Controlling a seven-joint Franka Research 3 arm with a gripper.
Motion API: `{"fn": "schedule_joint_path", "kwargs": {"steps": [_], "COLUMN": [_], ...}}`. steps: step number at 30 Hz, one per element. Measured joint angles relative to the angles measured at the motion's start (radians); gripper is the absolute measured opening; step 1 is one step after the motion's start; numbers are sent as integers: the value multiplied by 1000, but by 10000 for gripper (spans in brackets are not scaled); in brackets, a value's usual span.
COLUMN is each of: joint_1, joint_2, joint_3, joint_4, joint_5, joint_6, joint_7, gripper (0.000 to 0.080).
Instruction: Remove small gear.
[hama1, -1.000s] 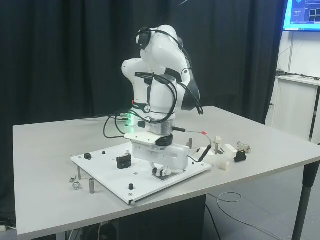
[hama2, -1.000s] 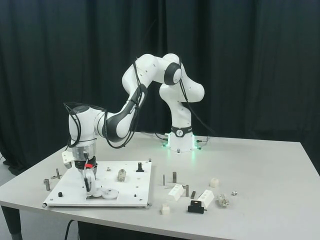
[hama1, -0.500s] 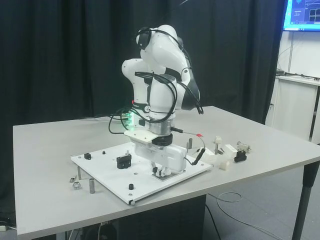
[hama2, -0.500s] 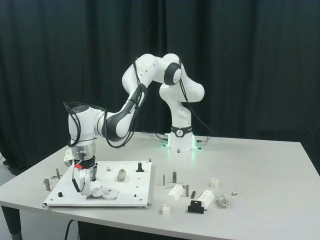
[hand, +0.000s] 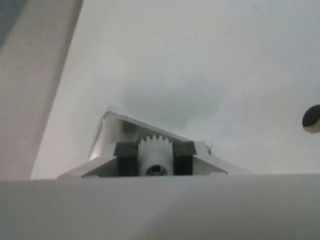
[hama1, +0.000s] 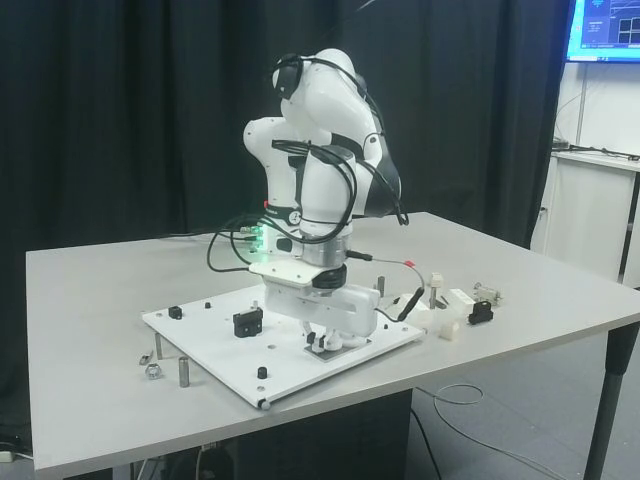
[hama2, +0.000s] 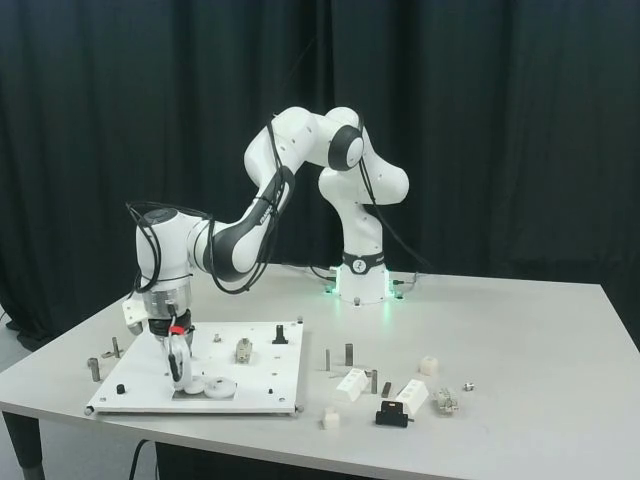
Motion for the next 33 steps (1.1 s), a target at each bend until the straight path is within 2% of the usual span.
{"fn": "schedule_joint_path", "kwargs": {"steps": [12,17,19,26,33], "joint_1": [0,0,0,1,0], "joint_2": [2,2,2,2,3], "joint_3": [-1,-3,-3,-3,-3], "joint_4": [5,7,7,7,7], "joint_5": [0,3,2,2,4], "joint_6": [-6,-10,-11,-11,-9], "joint_7": [-47,102,122,-3,73], "gripper": [138,138,138,138,138]}}
